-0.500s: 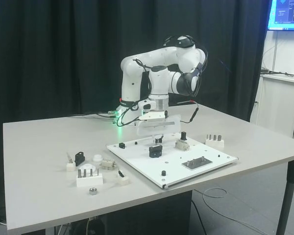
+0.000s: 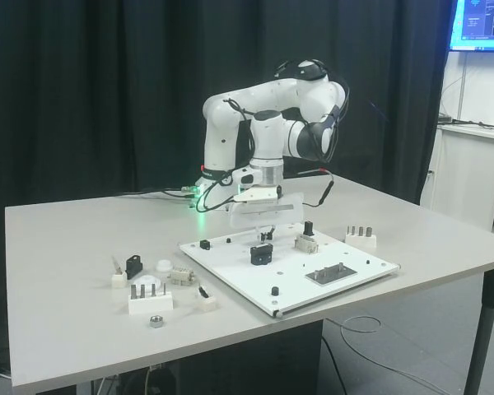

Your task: Place BNC.

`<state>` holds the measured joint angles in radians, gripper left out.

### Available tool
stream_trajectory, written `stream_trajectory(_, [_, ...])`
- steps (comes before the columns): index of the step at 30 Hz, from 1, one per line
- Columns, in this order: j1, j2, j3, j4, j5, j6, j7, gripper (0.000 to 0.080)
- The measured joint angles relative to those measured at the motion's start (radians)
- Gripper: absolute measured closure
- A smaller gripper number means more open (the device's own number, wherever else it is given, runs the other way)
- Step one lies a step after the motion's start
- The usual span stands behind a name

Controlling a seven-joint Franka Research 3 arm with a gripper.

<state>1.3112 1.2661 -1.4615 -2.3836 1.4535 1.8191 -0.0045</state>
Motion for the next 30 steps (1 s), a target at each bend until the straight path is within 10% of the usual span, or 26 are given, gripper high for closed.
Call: stream_trajectory(30, [0.027, -0.002, -0.081, 0.013, -0.099, -0.056, 0.0, 0.0678])
